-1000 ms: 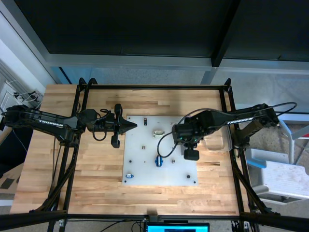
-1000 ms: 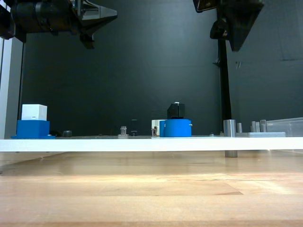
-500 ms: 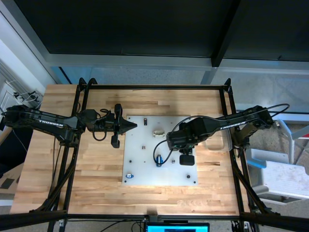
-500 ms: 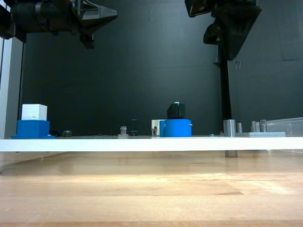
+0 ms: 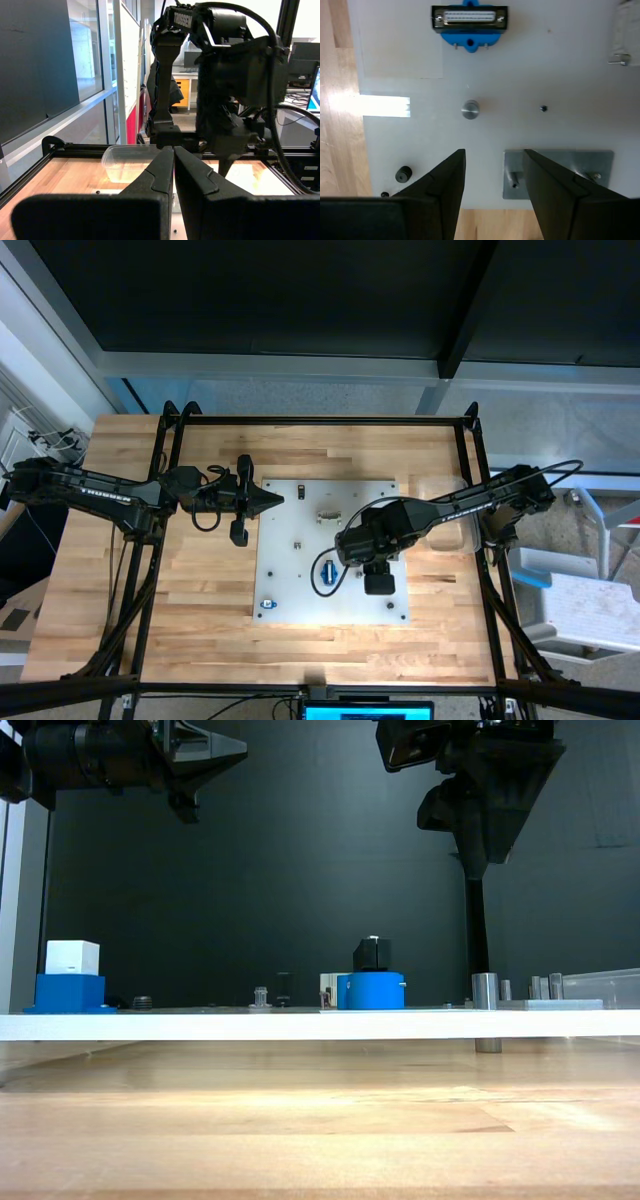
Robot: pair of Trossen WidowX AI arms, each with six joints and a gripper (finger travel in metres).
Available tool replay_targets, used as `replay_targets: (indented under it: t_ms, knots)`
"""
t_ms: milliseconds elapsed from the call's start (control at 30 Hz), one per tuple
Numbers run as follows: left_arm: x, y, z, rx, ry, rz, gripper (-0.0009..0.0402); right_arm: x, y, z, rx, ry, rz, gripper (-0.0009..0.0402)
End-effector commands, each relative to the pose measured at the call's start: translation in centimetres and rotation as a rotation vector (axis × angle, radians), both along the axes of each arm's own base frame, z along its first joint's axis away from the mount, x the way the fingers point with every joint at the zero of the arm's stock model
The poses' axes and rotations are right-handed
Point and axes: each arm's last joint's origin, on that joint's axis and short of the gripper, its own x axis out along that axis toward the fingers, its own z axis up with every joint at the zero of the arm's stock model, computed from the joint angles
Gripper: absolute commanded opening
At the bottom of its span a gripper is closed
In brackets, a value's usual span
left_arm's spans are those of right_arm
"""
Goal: Pick the 16mm cylinder and place it in the container
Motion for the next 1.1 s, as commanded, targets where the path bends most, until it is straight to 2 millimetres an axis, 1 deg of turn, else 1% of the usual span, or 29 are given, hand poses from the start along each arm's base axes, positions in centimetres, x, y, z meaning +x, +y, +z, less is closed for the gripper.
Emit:
replay_targets:
  t_ms: [33,367,767,1100]
  knots:
    - [0.0,0.0,0.0,0.000,0.000,0.000,0.0000,0.4,0.2,-0.5,-0.018,-0.001,-0.003,0.0170]
    - [0.0,0.0,0.0,0.000,0.000,0.000,0.0000,1.2,0.9,-2.1,-0.017,-0.015,-0.001,0.0178]
    - [0.0,0.0,0.0,0.000,0.000,0.000,0.0000,1.0,1.2,-4.2,-0.013,-0.017,-0.003,0.0178]
    - [0.0,0.0,0.0,0.000,0.000,0.000,0.0000,1.8,1.7,-5.8,-0.019,-0.004,0.013,0.0178]
